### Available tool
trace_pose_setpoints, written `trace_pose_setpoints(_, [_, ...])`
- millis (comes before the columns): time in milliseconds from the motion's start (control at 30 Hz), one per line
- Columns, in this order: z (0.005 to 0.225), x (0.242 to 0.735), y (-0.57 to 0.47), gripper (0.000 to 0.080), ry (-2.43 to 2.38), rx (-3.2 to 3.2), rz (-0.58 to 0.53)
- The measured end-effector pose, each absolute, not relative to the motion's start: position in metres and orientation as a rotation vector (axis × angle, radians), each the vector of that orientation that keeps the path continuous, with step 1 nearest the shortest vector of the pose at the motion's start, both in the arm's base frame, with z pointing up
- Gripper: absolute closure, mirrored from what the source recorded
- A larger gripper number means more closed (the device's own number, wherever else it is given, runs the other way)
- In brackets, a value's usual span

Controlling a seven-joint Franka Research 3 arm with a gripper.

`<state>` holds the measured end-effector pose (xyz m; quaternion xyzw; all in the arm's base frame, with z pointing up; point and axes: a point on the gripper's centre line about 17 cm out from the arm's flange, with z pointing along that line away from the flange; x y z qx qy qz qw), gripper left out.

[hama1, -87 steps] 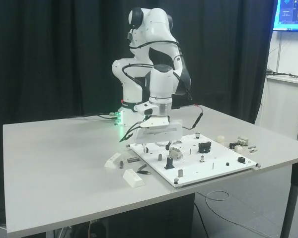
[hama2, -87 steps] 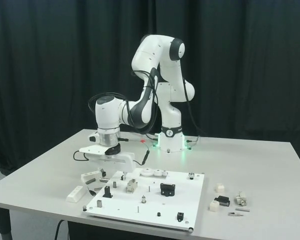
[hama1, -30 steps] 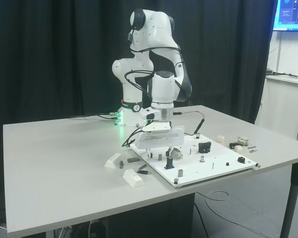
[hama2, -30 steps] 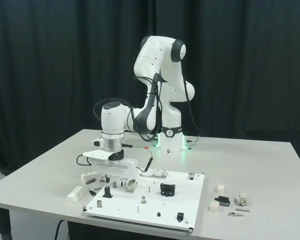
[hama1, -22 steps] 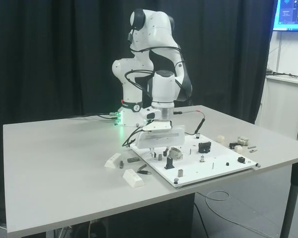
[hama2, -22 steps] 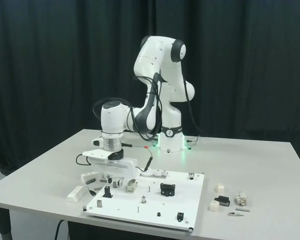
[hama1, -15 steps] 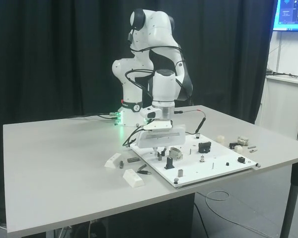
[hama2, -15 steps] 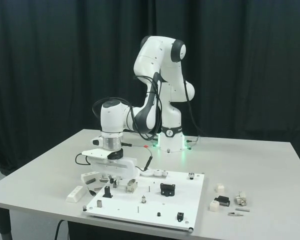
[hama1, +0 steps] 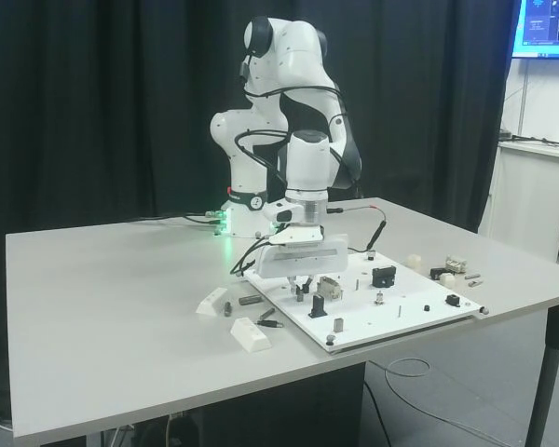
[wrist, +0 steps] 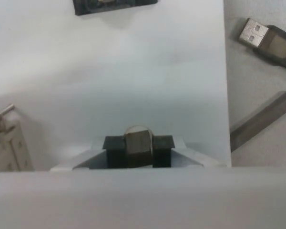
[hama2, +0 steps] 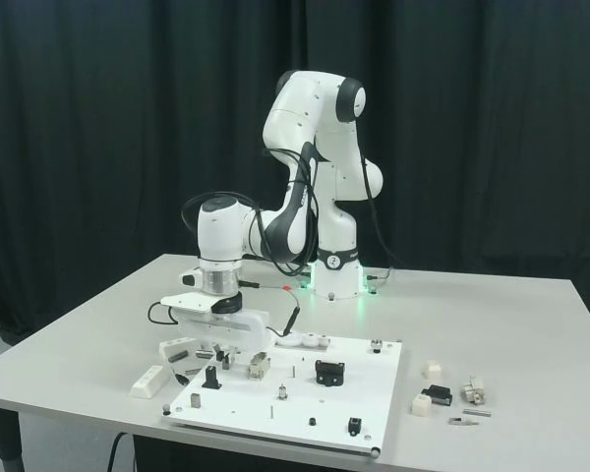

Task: Remove square peg 3.

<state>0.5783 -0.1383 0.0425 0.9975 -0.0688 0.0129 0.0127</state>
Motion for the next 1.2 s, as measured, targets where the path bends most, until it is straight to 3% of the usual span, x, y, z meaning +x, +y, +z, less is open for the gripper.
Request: trace_pose_setpoints(1200, [0.053,0.578,-0.139,0.0693,-0.195,3.117,-0.032])
